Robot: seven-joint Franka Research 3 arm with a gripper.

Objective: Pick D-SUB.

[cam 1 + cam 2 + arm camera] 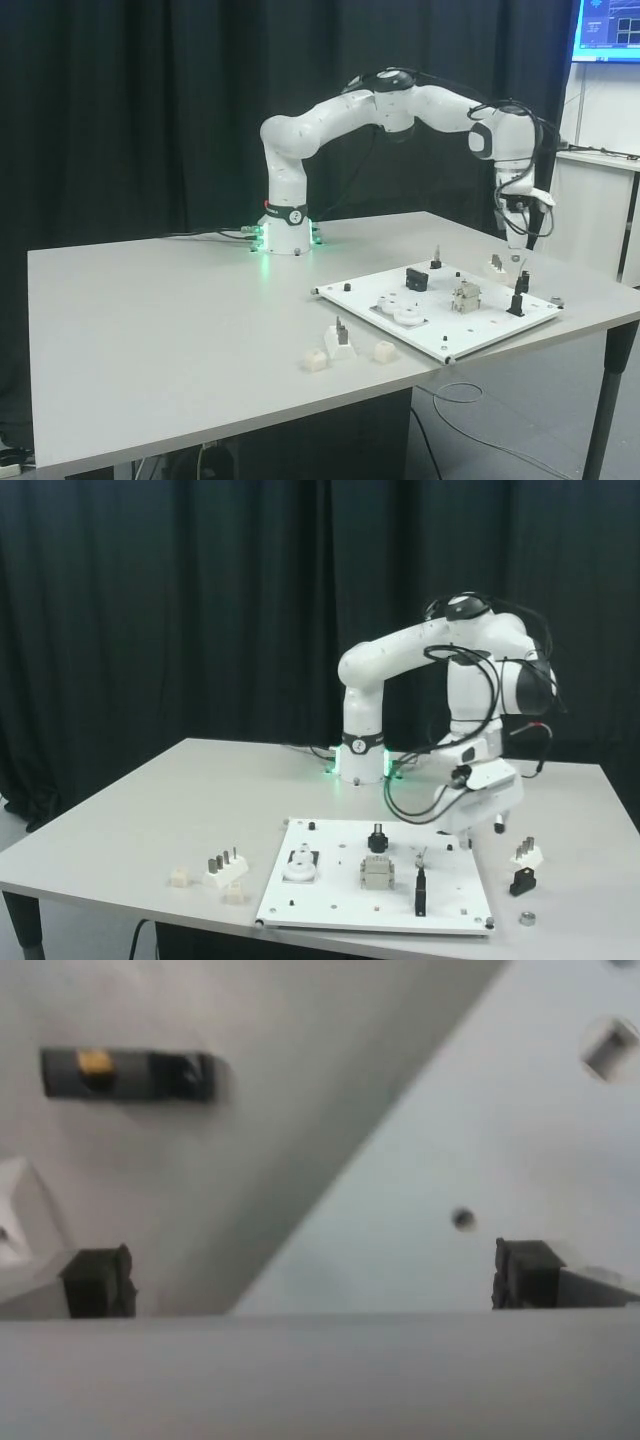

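Wrist view: gripper (310, 1278) fingers wide apart, nothing btwn them, hanging over the edge where white board (480, 1160) meets grey tabletop (200, 1180). Second room view, front to back: small ring (527, 917) on tabletop near board's corner; black D-SUB (522, 882) lying on tabletop just beside the board, not on it; white pin holder (527, 854) right behind it. Gripper is above the board's edge, near the D-SUB, not touching. Arm base (362, 765) w/ green light further back, black curtain (200, 600) behind.
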